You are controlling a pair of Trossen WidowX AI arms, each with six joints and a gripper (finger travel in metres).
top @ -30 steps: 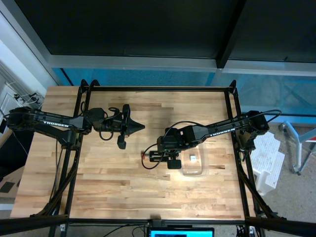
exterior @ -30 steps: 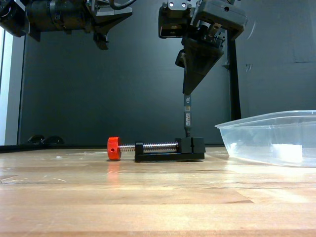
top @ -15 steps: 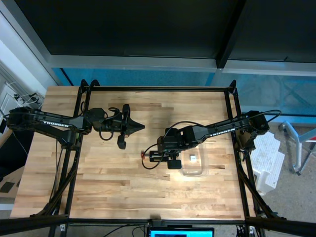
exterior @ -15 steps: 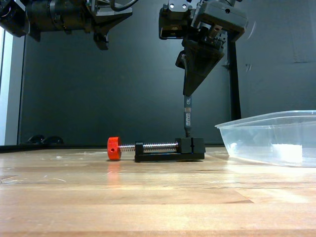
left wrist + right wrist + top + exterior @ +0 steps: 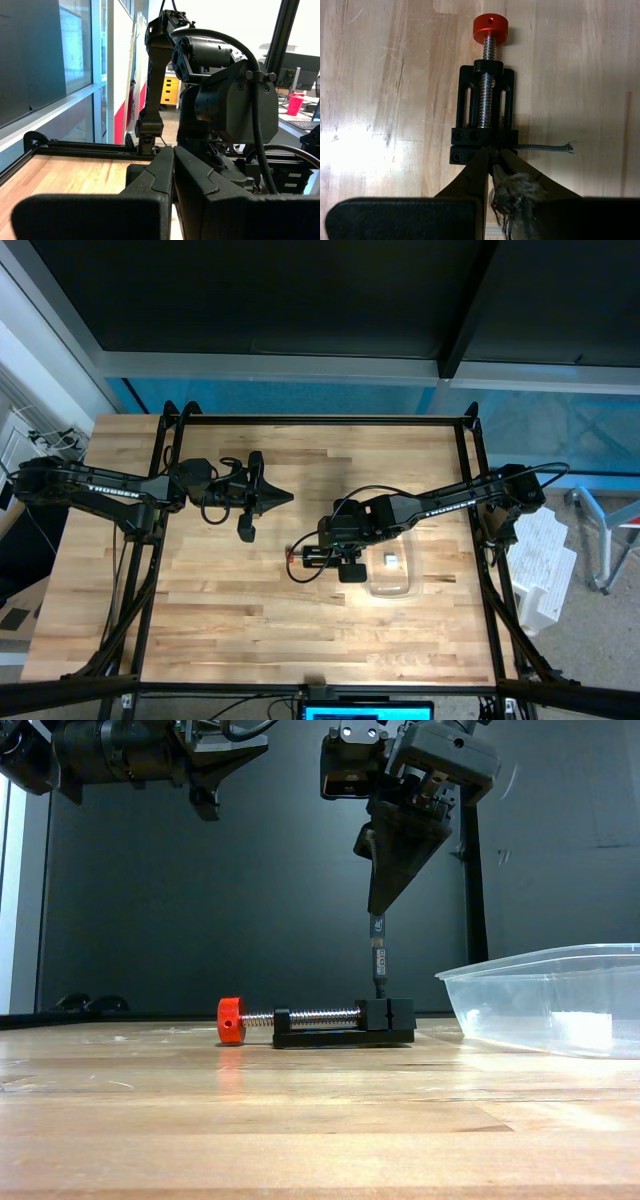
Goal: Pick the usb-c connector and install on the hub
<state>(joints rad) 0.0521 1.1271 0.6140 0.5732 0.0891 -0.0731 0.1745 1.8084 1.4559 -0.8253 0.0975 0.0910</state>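
Pale butcher-block table [image 5: 250, 630] catches a bright glare, and a dark wall [image 5: 250, 870] looms behind it. Across the room, tall windows [image 5: 75, 45] glow, with a yellow cabinet [image 5: 171, 91] further back.

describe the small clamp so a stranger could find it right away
On the wooden table, just beside the clear plastic tub, lies a black screw vise, under the right claw, which holds the usb-c connector upright at its jaw block; the left claw hangs high to the left. Only it has a red knob.
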